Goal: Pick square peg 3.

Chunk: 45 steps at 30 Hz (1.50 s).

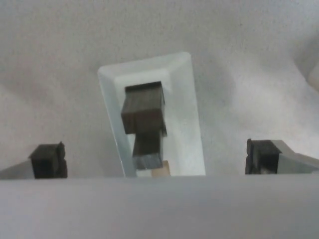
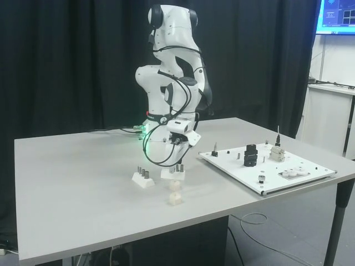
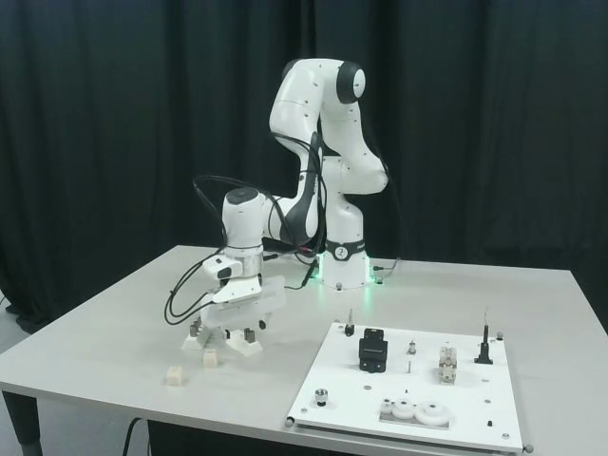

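Gripper (image 1: 154,162) is hanging wide open, its two black fingertips (image 1: 48,160) showing at the lower left and lower right of the wrist view, holding nothing. Between them, in the middle of that frame, a white holder (image 1: 187,134) is carrying dark square pegs; the nearest, taken here to be square peg 3 (image 1: 143,107), is standing upright and untouched. By my reading the approach is largely done, while the descent, the closing and the lift are all left to do. The first room view is showing what the wrist camera is missing: the white arm (image 2: 169,77) is bending low over the grey table (image 2: 72,172) at centre frame, a second peg holder (image 2: 143,178) sitting just beside, and a white board (image 2: 310,172) of parts at right. Only the wrist view is showing the finger gap plainly.
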Motion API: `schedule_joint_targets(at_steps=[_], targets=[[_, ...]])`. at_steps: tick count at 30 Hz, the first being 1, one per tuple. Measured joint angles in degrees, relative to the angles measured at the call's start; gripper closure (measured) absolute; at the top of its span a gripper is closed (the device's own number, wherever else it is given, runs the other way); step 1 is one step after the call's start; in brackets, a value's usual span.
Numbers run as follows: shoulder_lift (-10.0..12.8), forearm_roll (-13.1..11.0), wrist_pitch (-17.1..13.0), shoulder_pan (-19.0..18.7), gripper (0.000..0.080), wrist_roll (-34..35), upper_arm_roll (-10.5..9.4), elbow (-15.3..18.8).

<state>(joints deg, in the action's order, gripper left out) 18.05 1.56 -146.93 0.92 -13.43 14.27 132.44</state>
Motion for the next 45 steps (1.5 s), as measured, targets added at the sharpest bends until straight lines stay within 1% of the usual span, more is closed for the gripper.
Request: schedule_joint_targets(at_steps=[8, 9, 15, 16, 17, 18, 23, 24, 29, 30, 35, 40, 45], targets=[[0.5, -1.6, -0.6, -0.2, 0.0003, 0.0, -0.01, 0.0], [0.5, -1.7, -0.7, -0.2, 0.0124, 0.0, -0.01, 0.0], [0.6, -2.0, -0.7, -0.3, 0.0124, 0.0, -0.01, 0.0], [0.6, -2.0, -0.7, -0.3, 0.0286, 0.0, -0.01, 0.0], [0.6, -2.0, -0.7, -0.3, 0.0286, 0.0, -0.01, 0.0], [0.6, -2.0, -0.7, -0.4, 0.0446, 0.0, -0.01, 0.0], [0.6, -2.0, -0.7, -0.4, 0.0446, 0.0, -0.01, 0.0], [0.6, -2.0, -0.7, -0.5, 0.0626, 0.0, -0.01, 0.0], [0.6, -2.0, -0.7, -0.5, 0.0626, 0.0, -0.01, 0.0], [0.6, -2.0, -0.7, -0.5, 0.0687, 0.0, -0.01, 0.0], [0.5, -2.0, -0.7, -0.5, 0.0687, 0.0, -0.01, -0.1], [-0.1, -2.0, -0.6, -0.5, 0.0687, 0.0, 0.00, -0.1], [-1.2, -2.0, 0.8, -0.5, 0.0687, 0.0, 0.05, -0.3]])
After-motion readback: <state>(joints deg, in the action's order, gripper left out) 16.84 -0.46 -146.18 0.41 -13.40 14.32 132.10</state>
